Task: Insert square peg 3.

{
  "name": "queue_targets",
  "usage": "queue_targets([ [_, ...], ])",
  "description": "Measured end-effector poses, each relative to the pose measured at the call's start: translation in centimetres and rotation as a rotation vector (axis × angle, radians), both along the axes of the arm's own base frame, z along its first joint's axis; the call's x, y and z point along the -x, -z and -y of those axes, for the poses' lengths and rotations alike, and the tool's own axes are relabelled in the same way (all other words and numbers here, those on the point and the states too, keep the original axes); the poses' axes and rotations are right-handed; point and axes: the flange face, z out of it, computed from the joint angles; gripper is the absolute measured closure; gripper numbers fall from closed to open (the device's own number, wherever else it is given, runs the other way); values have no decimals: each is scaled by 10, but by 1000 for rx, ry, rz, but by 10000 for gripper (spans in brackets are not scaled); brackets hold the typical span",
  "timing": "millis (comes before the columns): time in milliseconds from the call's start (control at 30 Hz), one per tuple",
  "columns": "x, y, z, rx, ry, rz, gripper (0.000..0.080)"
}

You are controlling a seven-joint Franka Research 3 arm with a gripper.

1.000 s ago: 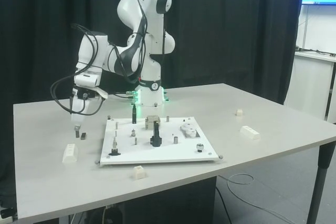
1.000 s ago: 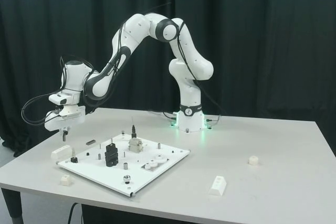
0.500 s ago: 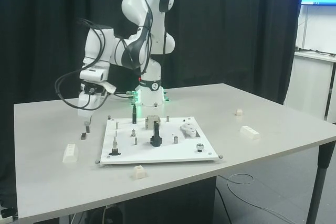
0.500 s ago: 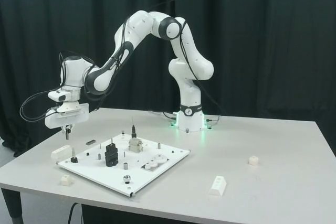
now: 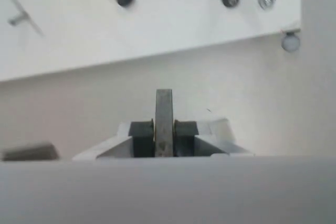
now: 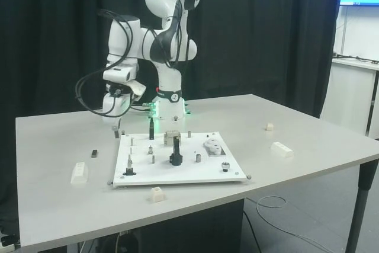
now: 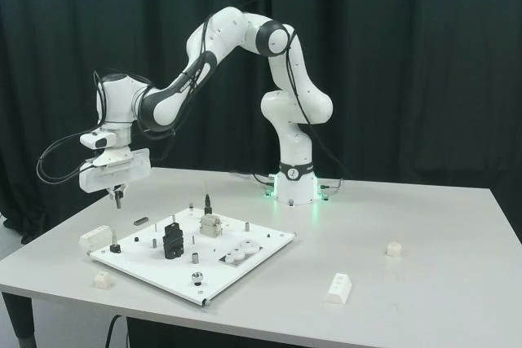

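The gripper [image 5: 164,129] pinches the square peg [image 5: 164,119] upright, lifted above the table [image 6: 47,140] beside the white board [image 6: 183,170]. Picking appears done; carrying and insertion remain.

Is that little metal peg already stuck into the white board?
No, the thin grey metal peg is clamped between the black pads of the tool, held in the air off the white board.

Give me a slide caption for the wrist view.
Gripper shut on peg, above table near white board.
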Motion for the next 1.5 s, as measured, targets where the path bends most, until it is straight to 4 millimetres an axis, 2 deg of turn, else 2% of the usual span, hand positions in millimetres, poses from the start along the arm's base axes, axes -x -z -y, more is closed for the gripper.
queue_targets([
  [333,-2,-9,-28,-52,104,-57,727],
  [767,-4,-15,-67,-43,475,-66,727],
  [1233,7,-43,-94,1,868,-6,727],
  [1500,10,-51,-107,39,1061,20,727],
])
